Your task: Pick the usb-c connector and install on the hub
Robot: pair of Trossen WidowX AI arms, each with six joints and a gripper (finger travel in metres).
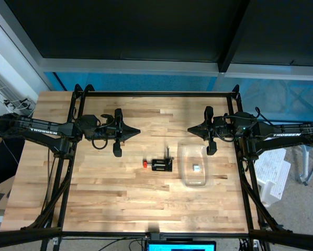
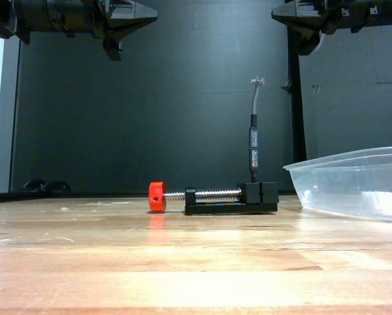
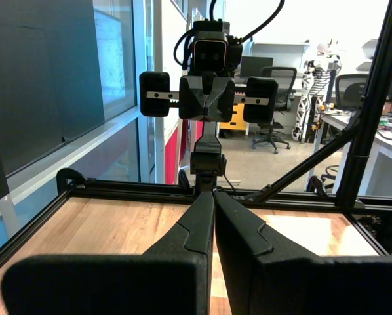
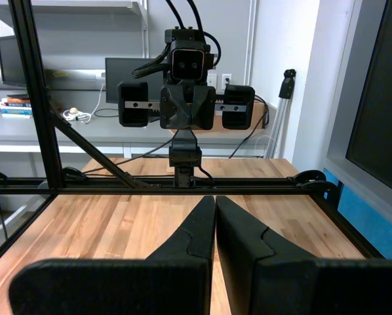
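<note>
The hub [image 1: 161, 164] is a small black block with a red-orange knob [image 1: 145, 163] and lies mid-table; the low view shows the hub [image 2: 232, 197] with a thin dark pin [image 2: 254, 141] standing up from its right end. I cannot make out the usb-c connector in any view. My left gripper [image 1: 137, 130] hovers high over the table, left of and behind the hub, fingers shut on nothing. My right gripper [image 1: 190, 129] mirrors it from the right, also shut and empty. Each wrist view shows its own shut fingers, left [image 3: 214, 191] and right [image 4: 215, 198], pointing at the other arm.
A clear plastic tray [image 1: 186, 157] sits just right of the hub with a small whitish square bit [image 1: 196, 168] inside; its rim [image 2: 347, 164] shows in the low view. A black frame [image 1: 156, 94] borders the table.
</note>
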